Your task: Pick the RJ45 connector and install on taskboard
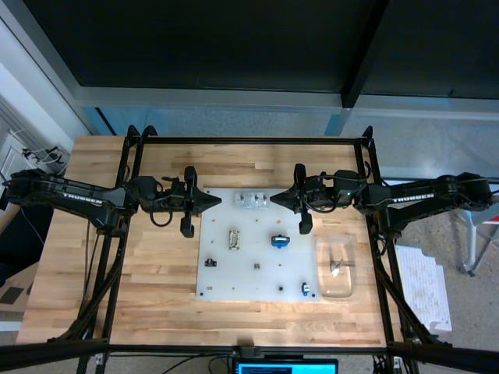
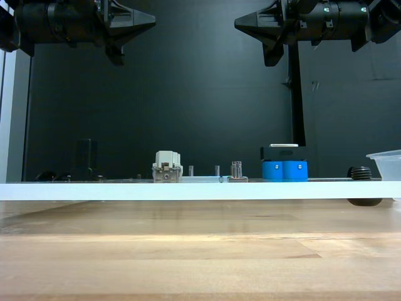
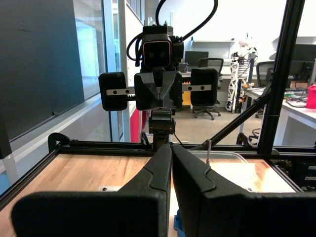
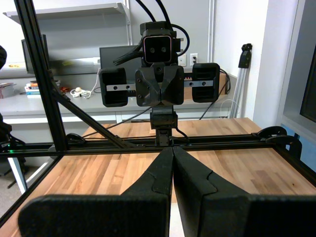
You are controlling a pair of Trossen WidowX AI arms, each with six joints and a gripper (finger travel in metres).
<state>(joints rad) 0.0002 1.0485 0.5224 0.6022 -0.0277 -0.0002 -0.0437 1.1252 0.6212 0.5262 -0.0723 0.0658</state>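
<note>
The white taskboard (image 1: 257, 269) lies flat in the middle of the table, with small blue, silver and black fittings on it. The RJ45 connector (image 1: 336, 268) is a tiny pale piece inside the clear tray (image 1: 323, 274) just right of the board. My left gripper (image 1: 221, 201) is shut and empty, held high over the board's far left corner and pointing right. Facing it tip to tip from the right, my right gripper (image 1: 270, 199) is also shut and empty. Both hang well above the board in the low view, the left gripper (image 2: 154, 23) and the right gripper (image 2: 235, 25).
A beige connector block (image 2: 166, 168), small metal posts (image 2: 236, 170) and a blue block (image 2: 285, 169) stand on the board. A black frame (image 1: 249, 141) runs around the table. The wrist views show the closed left gripper (image 3: 171, 144) and right gripper (image 4: 173, 147) facing each other.
</note>
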